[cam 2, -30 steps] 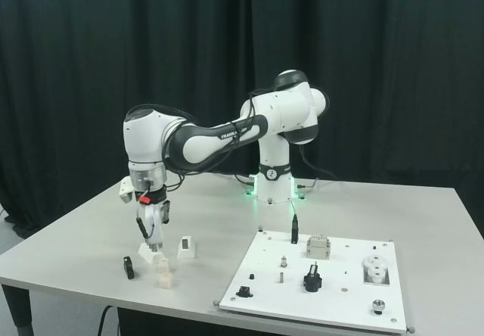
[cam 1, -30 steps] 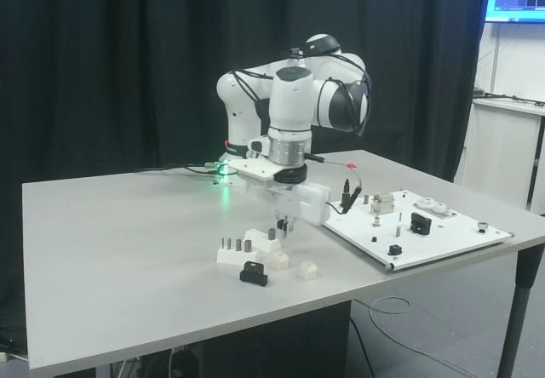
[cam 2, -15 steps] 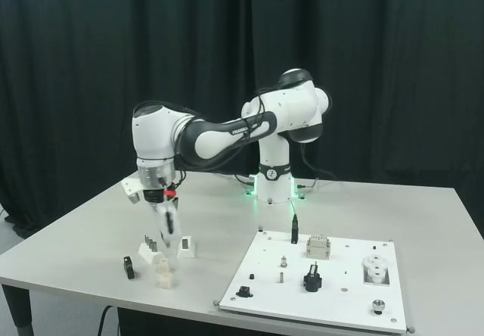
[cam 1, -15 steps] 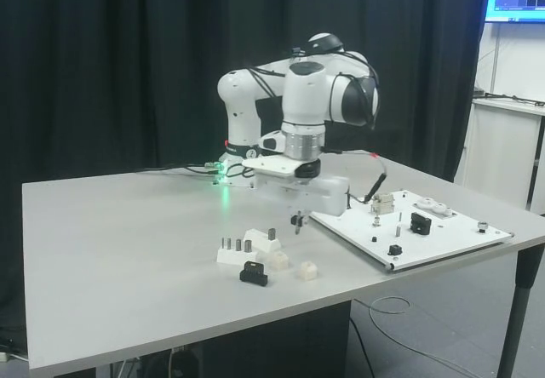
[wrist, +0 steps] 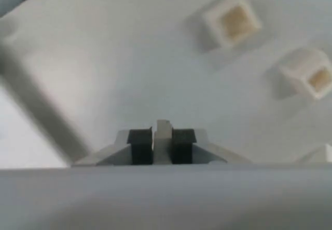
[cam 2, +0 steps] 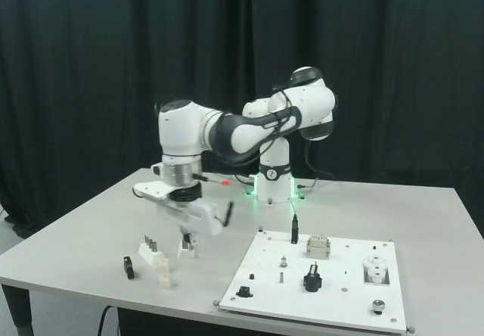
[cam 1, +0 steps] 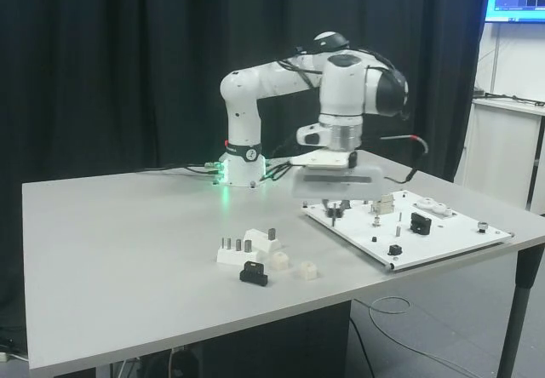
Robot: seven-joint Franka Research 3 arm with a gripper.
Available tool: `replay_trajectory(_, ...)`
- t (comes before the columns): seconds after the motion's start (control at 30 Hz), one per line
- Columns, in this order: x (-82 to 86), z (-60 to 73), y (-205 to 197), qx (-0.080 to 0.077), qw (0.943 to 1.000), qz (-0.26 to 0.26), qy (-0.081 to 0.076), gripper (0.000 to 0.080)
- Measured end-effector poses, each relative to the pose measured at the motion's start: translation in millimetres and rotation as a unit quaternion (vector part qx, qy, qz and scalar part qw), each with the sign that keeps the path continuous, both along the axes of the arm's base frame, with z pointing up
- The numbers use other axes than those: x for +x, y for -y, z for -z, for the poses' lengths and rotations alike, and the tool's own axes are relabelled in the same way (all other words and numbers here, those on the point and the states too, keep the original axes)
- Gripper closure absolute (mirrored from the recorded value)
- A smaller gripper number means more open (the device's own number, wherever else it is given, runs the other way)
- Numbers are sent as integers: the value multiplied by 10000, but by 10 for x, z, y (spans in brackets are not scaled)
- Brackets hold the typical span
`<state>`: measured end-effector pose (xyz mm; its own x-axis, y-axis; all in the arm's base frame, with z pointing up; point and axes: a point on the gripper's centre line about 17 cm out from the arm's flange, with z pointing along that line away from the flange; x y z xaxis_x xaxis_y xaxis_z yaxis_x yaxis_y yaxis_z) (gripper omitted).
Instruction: Insert Ethernet.
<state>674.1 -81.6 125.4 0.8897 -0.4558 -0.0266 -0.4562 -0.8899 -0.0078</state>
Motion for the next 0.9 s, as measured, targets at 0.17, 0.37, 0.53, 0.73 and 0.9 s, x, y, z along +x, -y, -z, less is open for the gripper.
replay_trajectory(0.17,126,-64,-301,-57,9984,-561,90,728)
replay_trajectory(0.37,269,-124,-633,-142,9886,-1486,204,728)
replay_trajectory(0.53,362,-162,-867,-229,9763,-2133,278,728)
replay_trajectory(0.73,463,-195,-1075,-442,9441,-3254,296,728)
replay_trajectory(0.9,512,-209,-1180,-647,9046,-4207,206,728)
